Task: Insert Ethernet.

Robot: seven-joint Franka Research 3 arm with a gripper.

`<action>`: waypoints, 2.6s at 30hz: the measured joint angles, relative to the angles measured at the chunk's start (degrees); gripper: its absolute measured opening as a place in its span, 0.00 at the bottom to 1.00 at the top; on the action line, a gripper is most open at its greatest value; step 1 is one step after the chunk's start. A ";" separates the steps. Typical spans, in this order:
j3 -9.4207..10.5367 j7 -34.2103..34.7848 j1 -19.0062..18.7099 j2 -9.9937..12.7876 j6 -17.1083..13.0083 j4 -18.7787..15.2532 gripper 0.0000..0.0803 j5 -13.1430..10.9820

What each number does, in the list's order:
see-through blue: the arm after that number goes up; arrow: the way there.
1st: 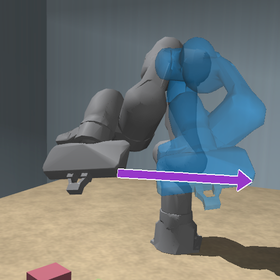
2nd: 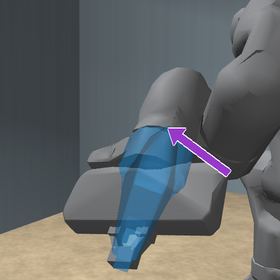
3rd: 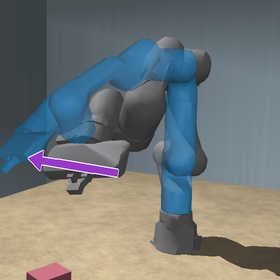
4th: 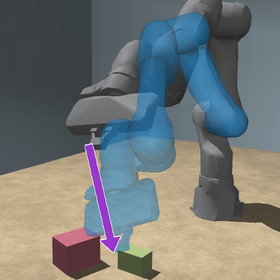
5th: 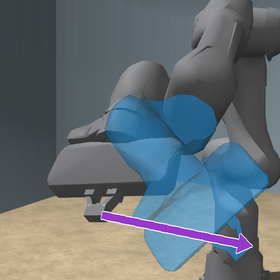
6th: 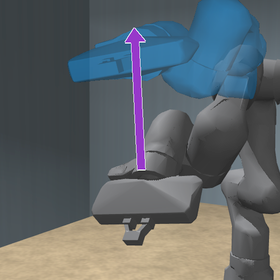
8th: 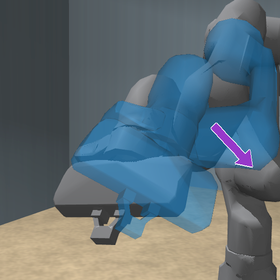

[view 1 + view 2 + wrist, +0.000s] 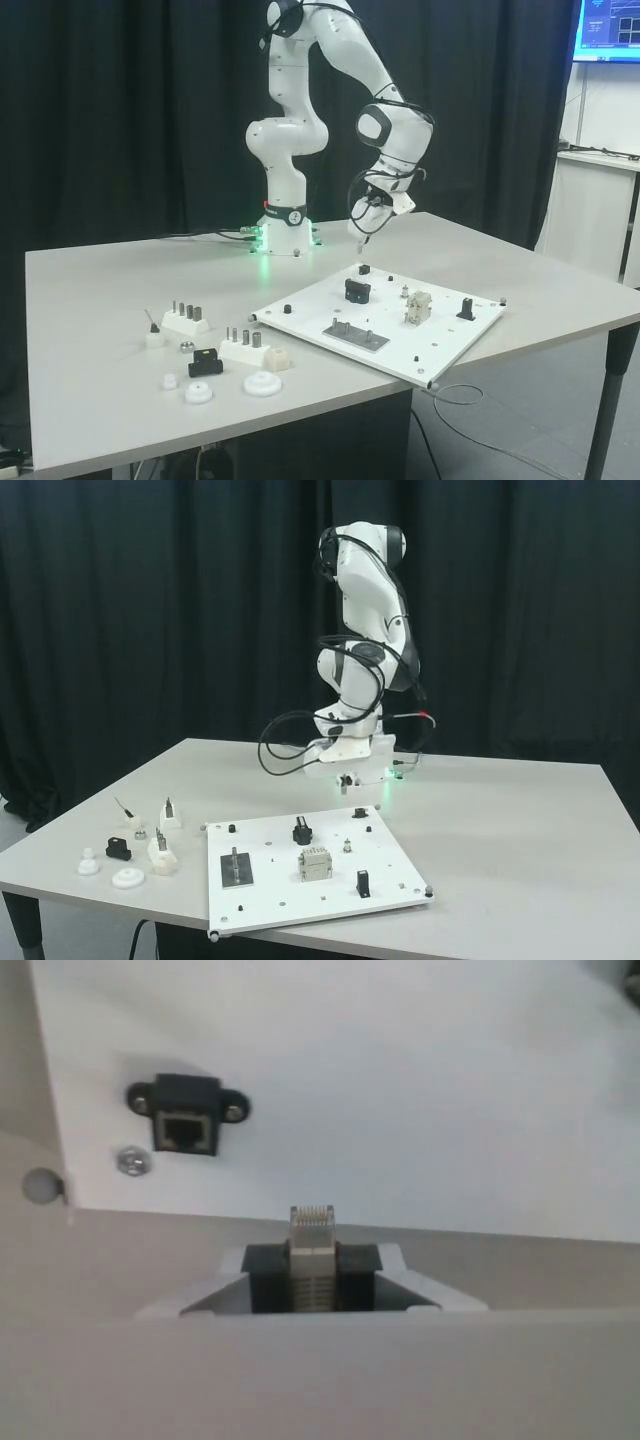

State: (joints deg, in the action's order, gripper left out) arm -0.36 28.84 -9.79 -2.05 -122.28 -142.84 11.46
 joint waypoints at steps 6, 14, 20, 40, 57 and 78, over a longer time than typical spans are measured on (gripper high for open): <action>0.89 1.73 -0.44 0.87 0.00 -0.54 0.11 -1.80; 1.54 4.03 -1.24 2.64 0.00 -0.56 0.11 -2.83; 2.16 5.28 -1.51 3.82 0.00 -0.54 0.11 -2.90; 3.89 8.23 -1.56 5.67 -0.64 -0.42 0.11 -3.27; 3.88 8.52 -1.56 6.23 -1.09 -0.31 0.11 -3.26; 3.54 8.52 -1.06 6.25 -1.78 -0.10 0.11 -2.83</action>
State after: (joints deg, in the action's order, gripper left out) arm 3.17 37.36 -10.85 4.20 -124.06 -142.94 8.63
